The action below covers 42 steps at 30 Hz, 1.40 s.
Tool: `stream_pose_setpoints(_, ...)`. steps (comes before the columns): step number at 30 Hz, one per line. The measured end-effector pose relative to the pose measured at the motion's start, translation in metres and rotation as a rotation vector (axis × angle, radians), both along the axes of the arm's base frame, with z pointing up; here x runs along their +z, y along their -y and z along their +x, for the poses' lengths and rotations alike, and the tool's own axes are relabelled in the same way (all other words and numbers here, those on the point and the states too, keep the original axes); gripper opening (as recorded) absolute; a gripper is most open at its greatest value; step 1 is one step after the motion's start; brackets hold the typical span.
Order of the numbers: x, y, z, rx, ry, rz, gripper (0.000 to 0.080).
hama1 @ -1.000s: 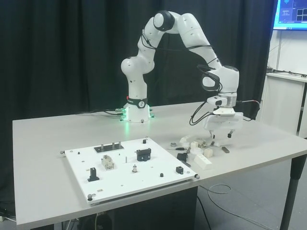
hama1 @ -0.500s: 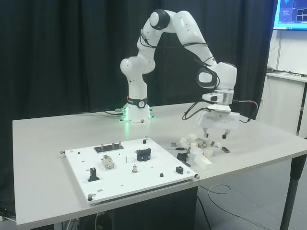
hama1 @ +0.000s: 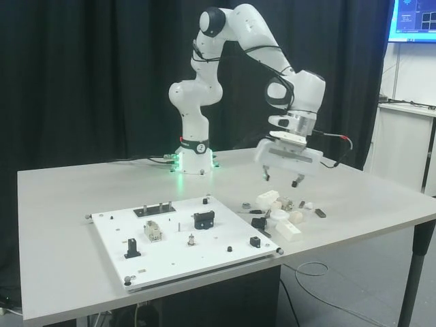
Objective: Remove square peg 1.
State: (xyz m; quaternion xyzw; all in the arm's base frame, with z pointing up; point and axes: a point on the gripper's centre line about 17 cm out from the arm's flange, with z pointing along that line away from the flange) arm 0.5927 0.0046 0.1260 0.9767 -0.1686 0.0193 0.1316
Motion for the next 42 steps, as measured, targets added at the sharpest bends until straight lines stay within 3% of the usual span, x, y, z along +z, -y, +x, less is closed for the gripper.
stream_pose_setpoints(6,0.015,0.037,0.0,-0.026,-0.003,-0.034,0.08)
stream_pose_setpoints(10,0.02,0.058,0.0,-0.053,0.002,-0.04,0.08)
stream_pose_setpoints(19,0.025,0.109,-0.004,-0.128,0.012,-0.062,0.08)
stream_pose_setpoints(25,0.026,0.141,-0.004,-0.191,0.035,-0.06,0.08)
stream_pose_setpoints(33,0.029,0.189,0.003,-0.249,0.102,-0.044,0.08)
stream_pose_setpoints(42,0.027,0.237,0.016,-0.282,0.19,0.018,0.08)
